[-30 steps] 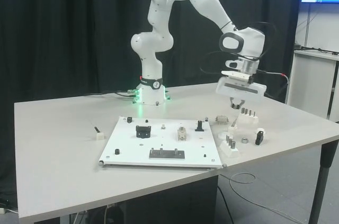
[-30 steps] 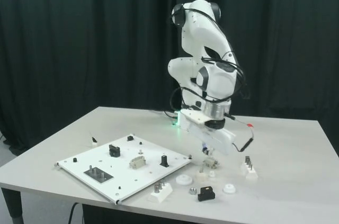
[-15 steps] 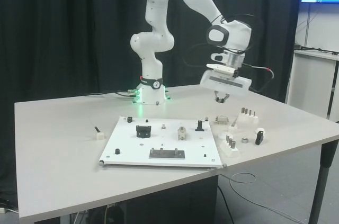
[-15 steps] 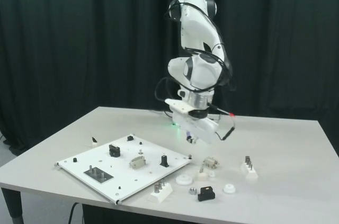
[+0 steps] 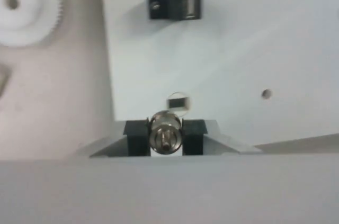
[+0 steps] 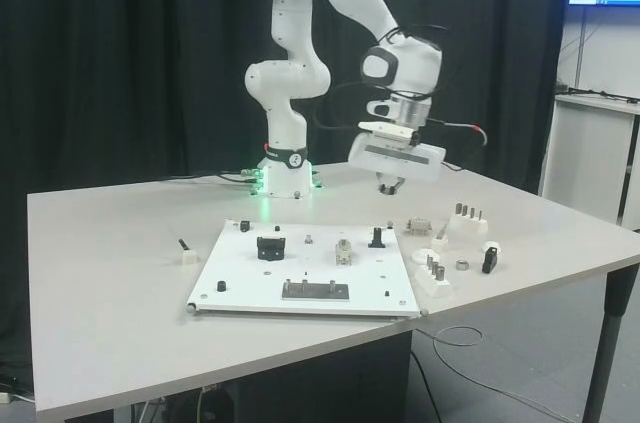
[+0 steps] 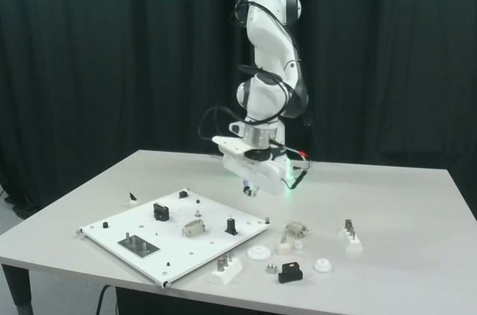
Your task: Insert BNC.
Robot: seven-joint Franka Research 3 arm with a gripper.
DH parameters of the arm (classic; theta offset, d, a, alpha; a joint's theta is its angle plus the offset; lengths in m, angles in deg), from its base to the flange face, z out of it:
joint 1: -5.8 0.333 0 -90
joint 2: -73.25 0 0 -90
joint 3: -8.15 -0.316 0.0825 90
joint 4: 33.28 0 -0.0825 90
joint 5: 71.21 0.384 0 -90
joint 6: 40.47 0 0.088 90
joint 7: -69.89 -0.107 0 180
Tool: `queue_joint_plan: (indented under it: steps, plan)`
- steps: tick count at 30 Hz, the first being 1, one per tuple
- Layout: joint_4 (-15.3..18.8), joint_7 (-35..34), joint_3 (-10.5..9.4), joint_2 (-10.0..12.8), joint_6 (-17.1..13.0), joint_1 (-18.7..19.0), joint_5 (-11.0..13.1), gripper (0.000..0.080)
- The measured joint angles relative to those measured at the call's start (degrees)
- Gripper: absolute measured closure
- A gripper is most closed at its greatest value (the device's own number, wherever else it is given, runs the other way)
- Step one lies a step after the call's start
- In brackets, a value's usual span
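Note:
In the wrist view a metal BNC connector (image 5: pixel 166 135) sits between two black finger pads (image 5: pixel 136 138), and my gripper (image 5: pixel 166 138) is shut on it. Beneath it lies the white board (image 5: pixel 238 49), with a small pale round fitting (image 5: pixel 177 102) just beyond the connector. In the first room view the gripper (image 6: pixel 388 186) hangs well above the far right corner of the board (image 6: pixel 250 278), over a black upright part (image 6: pixel 377 236). The second room view shows the gripper (image 7: pixel 250 191) above the board (image 7: pixel 112 237) near its edge.
A black block (image 5: pixel 175 5) is fixed on the board and a white gear (image 5: pixel 24 7) lies just off its edge. Loose white holders with pins (image 6: pixel 467 220) and a black piece (image 6: pixel 489 259) lie right of the board. A small white block (image 6: pixel 187 256) sits to its left.
The arm has swung left, away from the loose parts on the right, and now holds the connector over the board's far right corner.

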Motion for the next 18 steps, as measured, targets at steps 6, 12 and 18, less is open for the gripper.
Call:
queue_joint_plan:
  steps: [6,12,18]
  plan:
    - [3.28,3.86,0.57,-1.57,-3.07,-2.68,0.0,0.0676]
    - [5.57,8.44,1.6,-2.53,-5.68,-5.06,0.0,0.0676]
    - [6.53,13.43,3.14,-2.85,-6.9,-7.1,0.0,0.0676]
